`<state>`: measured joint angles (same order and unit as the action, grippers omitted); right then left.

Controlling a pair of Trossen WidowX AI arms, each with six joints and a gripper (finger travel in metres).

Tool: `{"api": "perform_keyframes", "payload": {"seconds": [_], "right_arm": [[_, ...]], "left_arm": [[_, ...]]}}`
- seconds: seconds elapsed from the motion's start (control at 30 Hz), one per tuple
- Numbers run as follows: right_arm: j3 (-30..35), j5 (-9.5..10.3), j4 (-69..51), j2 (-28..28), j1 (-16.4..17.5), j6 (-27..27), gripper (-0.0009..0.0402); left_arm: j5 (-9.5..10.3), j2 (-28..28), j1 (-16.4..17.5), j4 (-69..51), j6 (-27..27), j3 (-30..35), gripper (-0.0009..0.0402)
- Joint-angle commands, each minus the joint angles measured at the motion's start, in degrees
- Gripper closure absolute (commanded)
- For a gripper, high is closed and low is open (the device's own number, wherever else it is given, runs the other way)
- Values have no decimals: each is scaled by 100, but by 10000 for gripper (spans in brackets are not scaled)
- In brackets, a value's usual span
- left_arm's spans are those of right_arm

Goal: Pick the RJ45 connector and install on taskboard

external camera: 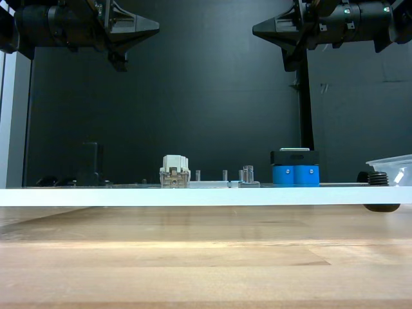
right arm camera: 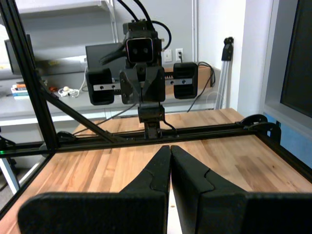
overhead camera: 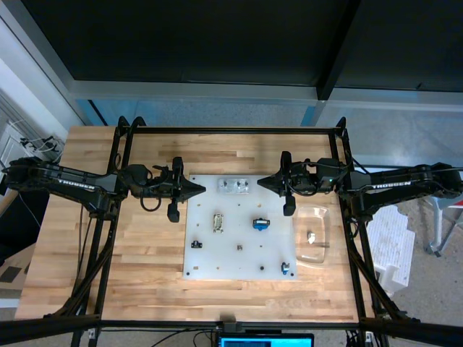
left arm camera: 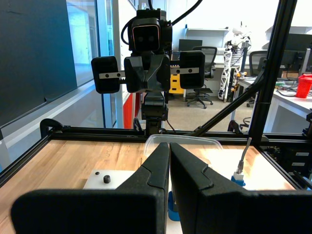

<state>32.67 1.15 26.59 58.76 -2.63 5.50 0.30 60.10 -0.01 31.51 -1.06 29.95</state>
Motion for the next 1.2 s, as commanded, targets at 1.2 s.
{"api": "perform_keyframes", "payload": {"seconds": [1.2], "right_arm": [[-90,144,205,4,26,-22,393]], "left_arm": [[-2,0,0,2,0,0,393]]}}
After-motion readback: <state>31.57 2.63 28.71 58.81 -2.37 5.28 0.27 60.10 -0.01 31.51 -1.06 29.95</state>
